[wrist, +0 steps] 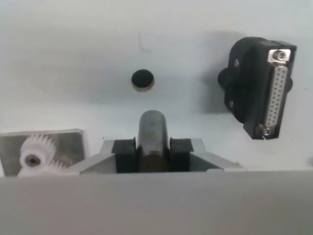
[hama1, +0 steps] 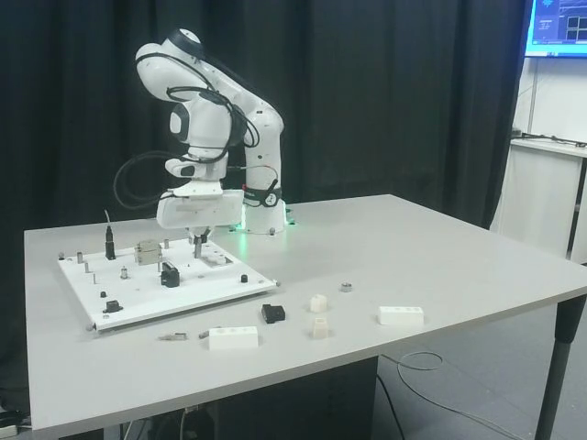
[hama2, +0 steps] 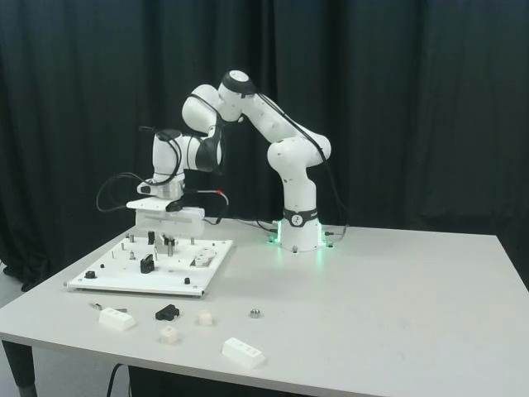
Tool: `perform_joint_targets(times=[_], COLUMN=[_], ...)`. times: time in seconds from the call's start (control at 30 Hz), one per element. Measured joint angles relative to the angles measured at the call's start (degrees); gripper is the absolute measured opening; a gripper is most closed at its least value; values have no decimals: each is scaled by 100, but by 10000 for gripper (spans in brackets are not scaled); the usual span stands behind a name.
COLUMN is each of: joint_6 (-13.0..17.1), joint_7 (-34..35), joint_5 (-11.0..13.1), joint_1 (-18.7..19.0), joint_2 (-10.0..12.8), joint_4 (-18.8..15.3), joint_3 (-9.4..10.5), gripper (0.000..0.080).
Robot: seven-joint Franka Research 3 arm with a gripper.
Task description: Place round peg 4.
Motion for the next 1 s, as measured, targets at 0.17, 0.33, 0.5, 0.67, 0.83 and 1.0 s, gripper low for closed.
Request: perform_joint_targets(times=[0.17, 0.33, 0.5, 0.67, 0.83, 1.0], joint_6=[-27, -36, -36, -36, -36, -34], joint_7=[0, 0, 0, 0, 0, 0], joint_5=[63, 73, 74, 74, 74, 74], joint_1=[-76, -121, -149, -156, -156, -156], joint_2=[-1, -6, -15, -18, -19, -26], joint_4=[-16, -36, -54, -62, -64, -64], joint_3=[102, 154, 179, 187, 188, 189], gripper=[143, 143, 143, 143, 143, 143])
